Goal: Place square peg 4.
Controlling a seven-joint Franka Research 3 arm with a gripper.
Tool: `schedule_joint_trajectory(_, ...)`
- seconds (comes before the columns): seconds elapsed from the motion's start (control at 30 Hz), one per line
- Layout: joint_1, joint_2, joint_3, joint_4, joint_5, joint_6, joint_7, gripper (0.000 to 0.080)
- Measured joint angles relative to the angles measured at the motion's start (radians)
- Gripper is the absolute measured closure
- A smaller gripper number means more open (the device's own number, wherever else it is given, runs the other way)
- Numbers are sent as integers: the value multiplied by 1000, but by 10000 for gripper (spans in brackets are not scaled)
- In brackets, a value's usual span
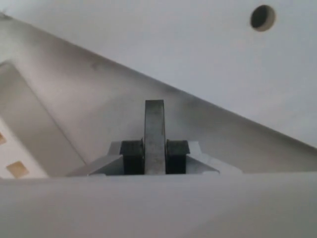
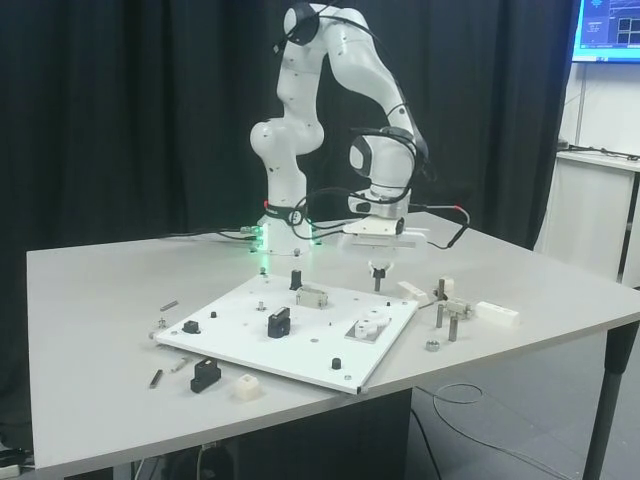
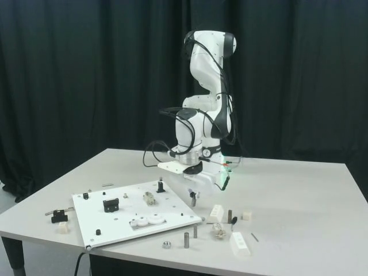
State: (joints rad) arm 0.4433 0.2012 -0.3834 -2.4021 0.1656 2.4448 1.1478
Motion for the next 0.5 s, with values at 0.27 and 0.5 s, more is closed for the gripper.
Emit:
schedule_joint_trajectory(0.27,0,18,18,0,4,19,6,708)
schedule_joint_trajectory(0.5,0,28,25,0,4,33,31,682)
